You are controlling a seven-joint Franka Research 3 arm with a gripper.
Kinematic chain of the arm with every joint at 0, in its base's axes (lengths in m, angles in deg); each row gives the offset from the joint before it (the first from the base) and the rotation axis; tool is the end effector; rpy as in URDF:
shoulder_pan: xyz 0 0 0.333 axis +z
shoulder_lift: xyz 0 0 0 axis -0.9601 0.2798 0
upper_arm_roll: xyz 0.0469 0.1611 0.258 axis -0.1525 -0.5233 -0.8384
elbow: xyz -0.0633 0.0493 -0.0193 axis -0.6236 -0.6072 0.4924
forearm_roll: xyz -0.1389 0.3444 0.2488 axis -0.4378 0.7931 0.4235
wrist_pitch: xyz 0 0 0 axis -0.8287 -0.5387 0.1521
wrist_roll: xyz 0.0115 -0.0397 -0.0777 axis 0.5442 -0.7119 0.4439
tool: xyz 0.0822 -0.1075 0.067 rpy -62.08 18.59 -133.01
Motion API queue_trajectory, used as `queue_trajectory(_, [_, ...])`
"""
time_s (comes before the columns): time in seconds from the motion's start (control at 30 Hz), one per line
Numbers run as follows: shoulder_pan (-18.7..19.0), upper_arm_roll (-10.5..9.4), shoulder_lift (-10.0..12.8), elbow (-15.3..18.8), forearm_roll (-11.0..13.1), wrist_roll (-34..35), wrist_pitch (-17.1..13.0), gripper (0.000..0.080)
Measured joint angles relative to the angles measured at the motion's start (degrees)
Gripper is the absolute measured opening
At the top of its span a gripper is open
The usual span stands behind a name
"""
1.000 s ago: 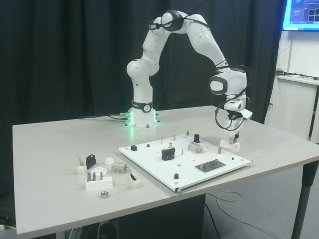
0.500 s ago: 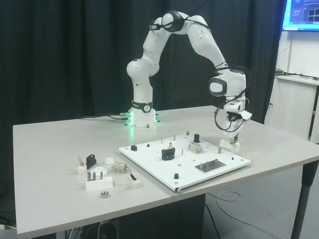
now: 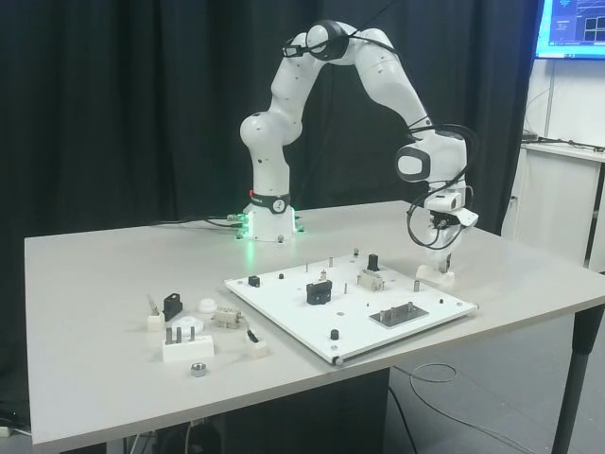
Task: Pick round peg 4.
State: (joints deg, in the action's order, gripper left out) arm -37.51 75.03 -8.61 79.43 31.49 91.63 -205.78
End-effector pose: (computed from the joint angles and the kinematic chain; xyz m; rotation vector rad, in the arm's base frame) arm 0.5439 0.2530 0.1051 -3.0810 0.3385 -0.1261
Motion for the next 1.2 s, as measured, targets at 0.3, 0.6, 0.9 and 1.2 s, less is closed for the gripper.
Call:
queue_trajectory(0.3, [0.00, 0.00, -0.12, 0.00, 0.03, 0.19, 0.10, 0.0150])
queue_trajectory(0.6, [0.06, -0.15, -1.80, 0.00, 0.11, 1.18, 2.11, 0.0150])
queue_trajectory(0.9, [0.43, -0.33, -4.88, 0.01, 0.11, 2.24, 5.42, 0.0150])
queue_trajectory(1.2, [0.61, -0.32, -7.33, 0.01, 0.10, 2.53, 7.97, 0.0150])
